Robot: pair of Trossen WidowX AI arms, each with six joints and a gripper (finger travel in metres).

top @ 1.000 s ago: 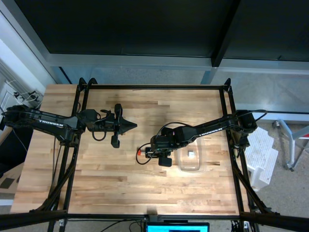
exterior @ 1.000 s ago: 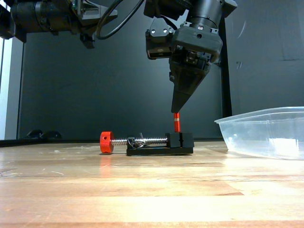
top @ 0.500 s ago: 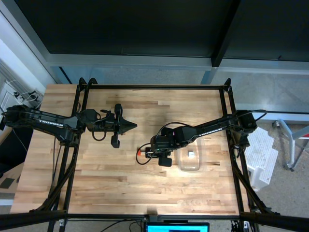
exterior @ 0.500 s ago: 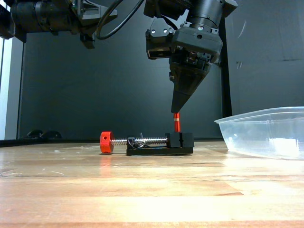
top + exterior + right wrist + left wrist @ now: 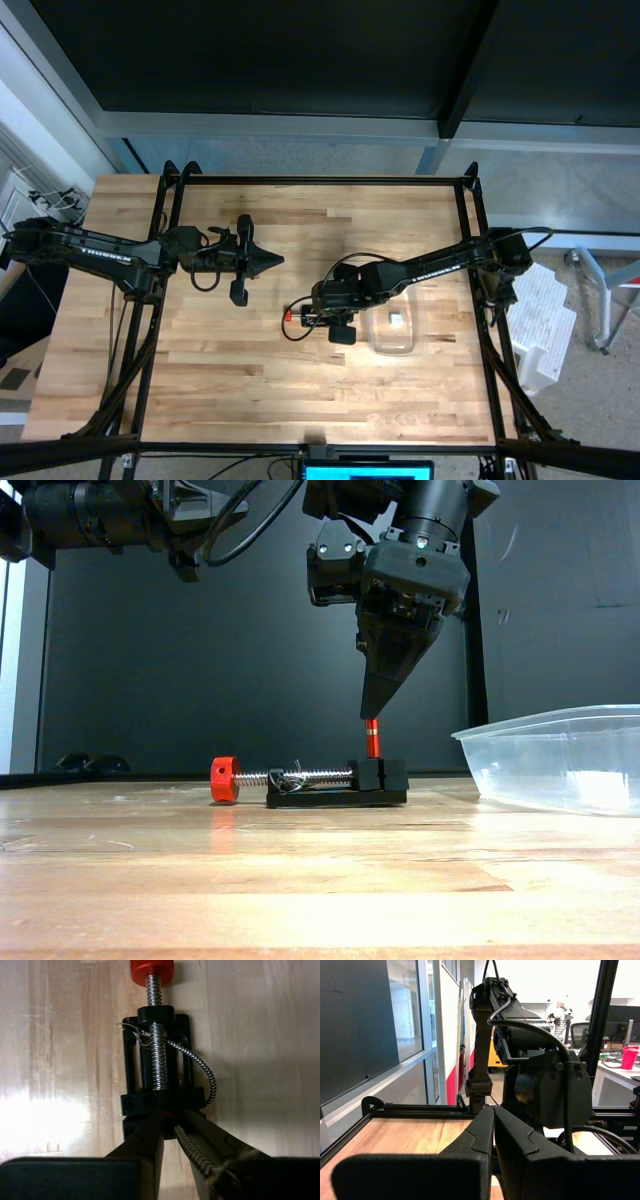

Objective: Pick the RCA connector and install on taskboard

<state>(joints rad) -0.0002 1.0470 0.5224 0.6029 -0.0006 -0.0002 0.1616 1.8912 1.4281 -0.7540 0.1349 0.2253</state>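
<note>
Right end effector [image 5: 372, 713] pinches RCA connector [image 5: 372, 738] on taskboard [image 5: 337, 783]; left end effector [image 5: 278, 261] closed, aloft, TROSSEN arm [image 5: 100, 254].

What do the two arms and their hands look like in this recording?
Both arms are black and jointed, with looping black cables; the left arm carries white TROSSEN lettering. The left hand, over the left half of the table, and the right hand, at the red plug, both taper to a black point.
</note>
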